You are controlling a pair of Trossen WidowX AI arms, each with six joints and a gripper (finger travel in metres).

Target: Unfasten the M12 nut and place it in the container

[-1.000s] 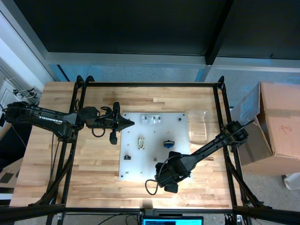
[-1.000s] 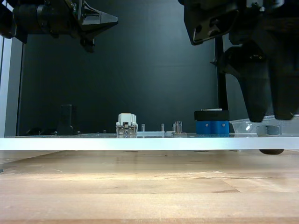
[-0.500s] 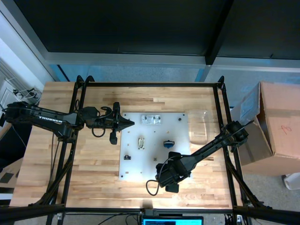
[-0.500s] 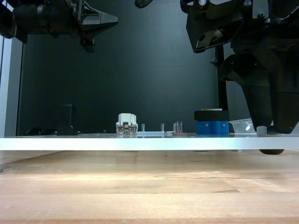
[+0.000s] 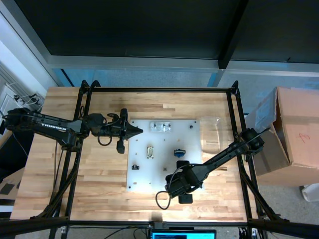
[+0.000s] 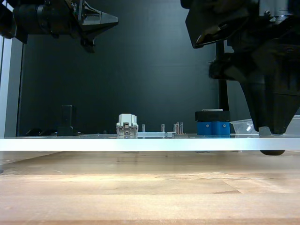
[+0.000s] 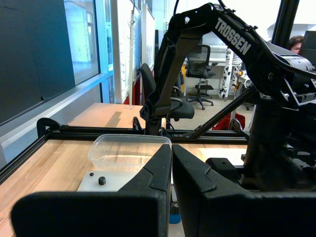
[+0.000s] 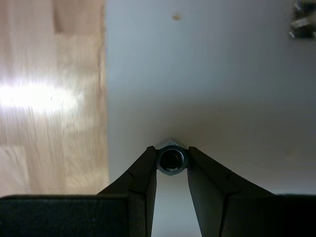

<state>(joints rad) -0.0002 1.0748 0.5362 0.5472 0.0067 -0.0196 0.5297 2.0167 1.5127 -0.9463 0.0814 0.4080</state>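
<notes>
The small silver M12 nut [image 8: 171, 159] sits on its stud on the white board [image 5: 142, 180], its dark bore facing the right wrist camera. My right gripper [image 8: 171, 165] points straight down near the board's near right edge, shut on the nut with one fingertip [image 8: 148, 165] against each side. In the low view, only a sliver of the nut [image 6: 265, 131] shows between the fingers at board level, and the right gripper [image 6: 271, 132] hides the stud. The clear container [image 5: 210, 133] lies beyond the board's far right corner. My left gripper [image 5: 139, 131] hovers shut above the board's far left edge, holding nothing.
A blue block with a black cap [image 6: 213, 127] and a white connector [image 6: 127, 126] stand mid-board. A black post [image 7: 101, 180] stands near the container [image 7: 129, 150]. A cardboard box [image 5: 294, 134] sits off the table's right side. Black frame rails border the table.
The right gripper has come down onto the board and its fingers have shut on the nut, which stood free between them before. The left arm has not moved.
</notes>
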